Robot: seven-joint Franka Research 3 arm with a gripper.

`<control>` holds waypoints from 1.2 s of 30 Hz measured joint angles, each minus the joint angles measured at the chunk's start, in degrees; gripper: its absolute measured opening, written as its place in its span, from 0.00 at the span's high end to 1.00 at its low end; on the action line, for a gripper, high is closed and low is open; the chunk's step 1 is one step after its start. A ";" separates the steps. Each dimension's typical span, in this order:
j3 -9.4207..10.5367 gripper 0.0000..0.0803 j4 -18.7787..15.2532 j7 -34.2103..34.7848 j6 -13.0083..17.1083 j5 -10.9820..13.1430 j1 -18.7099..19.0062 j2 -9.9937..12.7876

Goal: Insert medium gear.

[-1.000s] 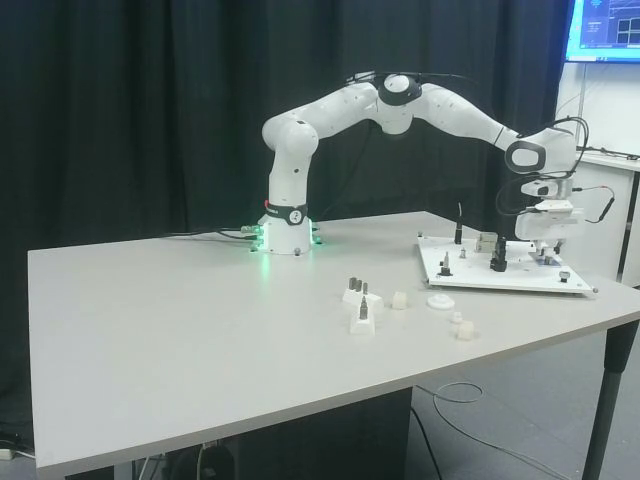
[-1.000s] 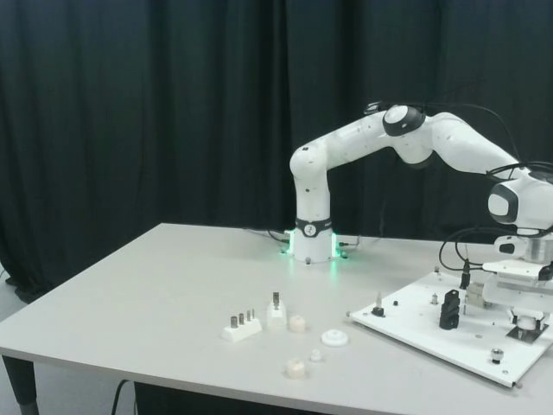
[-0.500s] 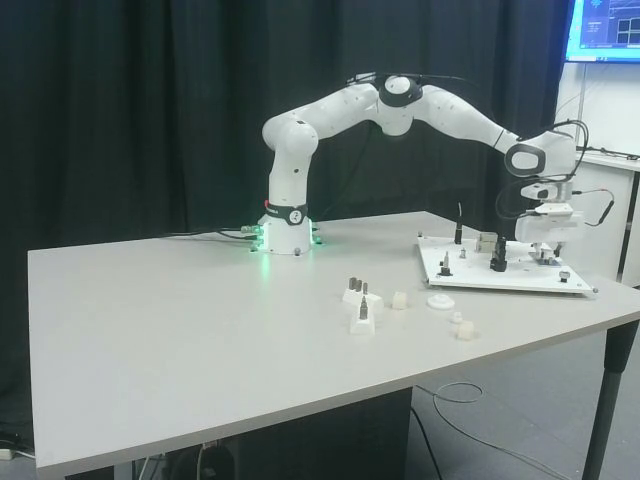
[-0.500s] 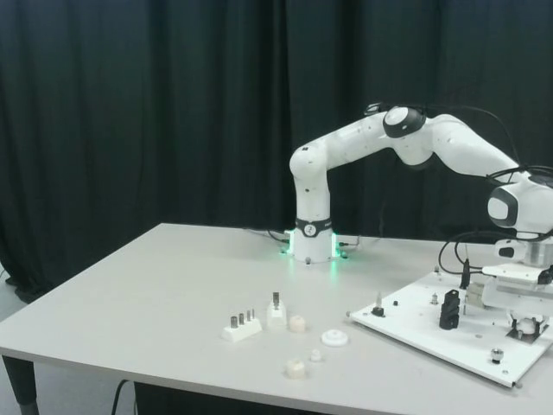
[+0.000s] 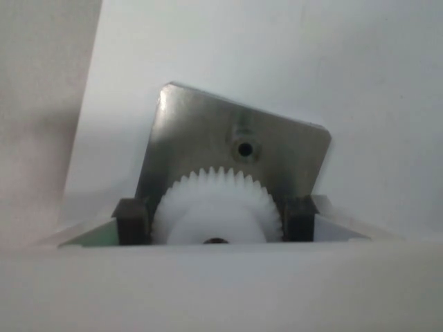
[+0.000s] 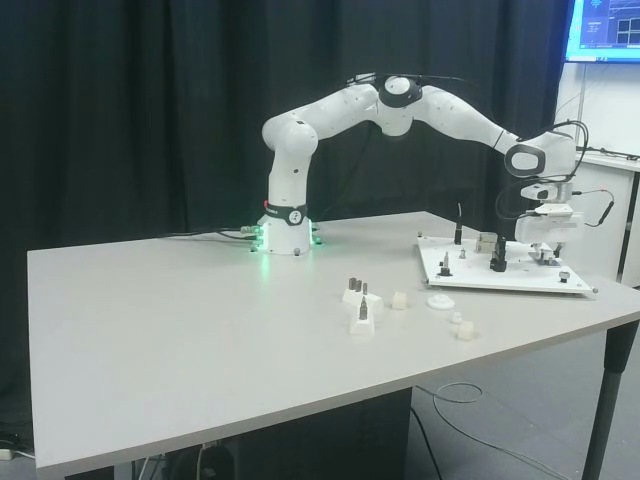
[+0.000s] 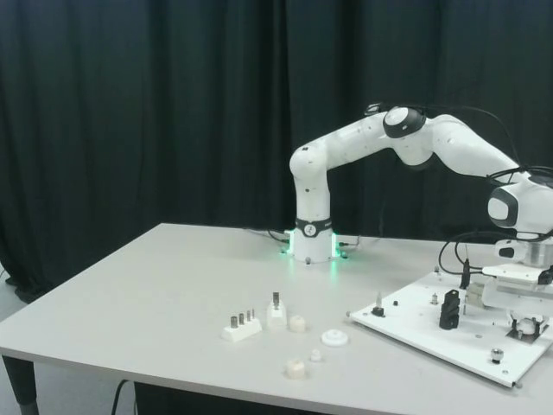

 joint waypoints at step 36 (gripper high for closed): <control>0.37 0.50 0.13 1.24 -0.17 1.61 -0.92 -0.14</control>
